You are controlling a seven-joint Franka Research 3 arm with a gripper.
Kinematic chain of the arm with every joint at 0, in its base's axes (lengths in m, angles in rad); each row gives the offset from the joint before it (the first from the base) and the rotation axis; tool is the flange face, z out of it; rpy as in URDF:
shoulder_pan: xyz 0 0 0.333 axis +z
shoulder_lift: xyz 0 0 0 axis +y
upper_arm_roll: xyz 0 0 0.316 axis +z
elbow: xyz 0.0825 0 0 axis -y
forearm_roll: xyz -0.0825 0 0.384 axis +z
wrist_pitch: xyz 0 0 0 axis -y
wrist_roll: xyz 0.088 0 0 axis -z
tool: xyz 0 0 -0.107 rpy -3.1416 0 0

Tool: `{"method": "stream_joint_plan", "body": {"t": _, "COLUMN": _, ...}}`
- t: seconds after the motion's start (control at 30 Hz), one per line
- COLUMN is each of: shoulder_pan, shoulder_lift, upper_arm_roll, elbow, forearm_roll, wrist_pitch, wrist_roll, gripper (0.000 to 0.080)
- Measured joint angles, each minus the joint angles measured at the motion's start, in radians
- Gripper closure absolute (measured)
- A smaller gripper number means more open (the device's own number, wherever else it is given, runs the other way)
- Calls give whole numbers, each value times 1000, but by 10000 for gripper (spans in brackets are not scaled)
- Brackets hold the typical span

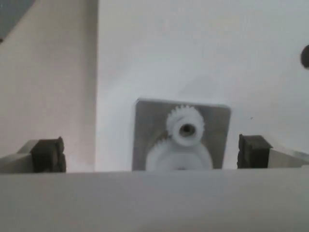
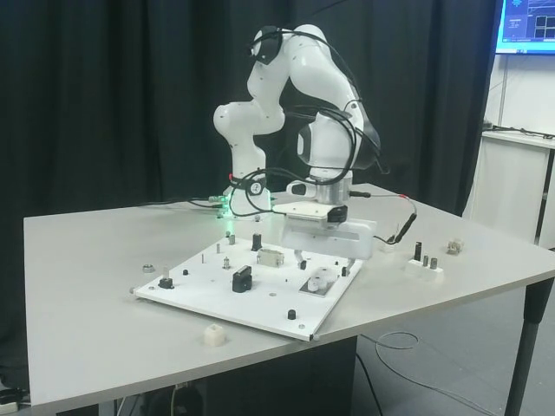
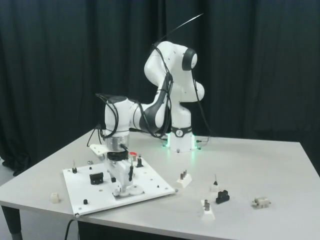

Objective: Insert small gear.

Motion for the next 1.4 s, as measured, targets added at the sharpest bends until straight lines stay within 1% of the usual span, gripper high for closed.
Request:
{"method": "stream_joint_plan", "body": {"t": 0.3, "shoulder_pan": 0, "shoulder_lift": 12, "upper_arm_roll": 14, "elbow": 10, "forearm_roll": 16, "wrist_pitch": 8, "wrist_roll": 0, "gripper": 10}}
{"method": "stream_joint_plan", "body": {"t": 0.73, "shoulder_pan": -5, "shoulder_lift": 61, "upper_arm_roll": 24, "elbow": 42, "forearm_roll": 24, "wrist_pitch": 37, "wrist_roll": 0, "gripper": 3}}
{"method": "stream_joint_plan", "body": {"t": 0.87, "shoulder_pan": -5, "shoulder_lift": 71, "upper_arm_roll": 24, "elbow": 50, "forearm_roll": 24, "wrist_pitch": 38, "wrist_roll": 0, "gripper": 3}}
{"method": "stream_joint_plan", "body": {"t": 1.1, "shoulder_pan": -5, "shoulder_lift": 78, "upper_arm_roll": 25, "elbow": 53, "forearm_roll": 25, "wrist_pitch": 41, "wrist_roll": 8, "gripper": 3}}
{"method": "stream_joint_plan", "body": {"t": 1.4, "shoulder_pan": -5, "shoulder_lift": 78, "upper_arm_roll": 25, "elbow": 53, "forearm_roll": 24, "wrist_pitch": 41, "wrist_roll": 11, "gripper": 3}}
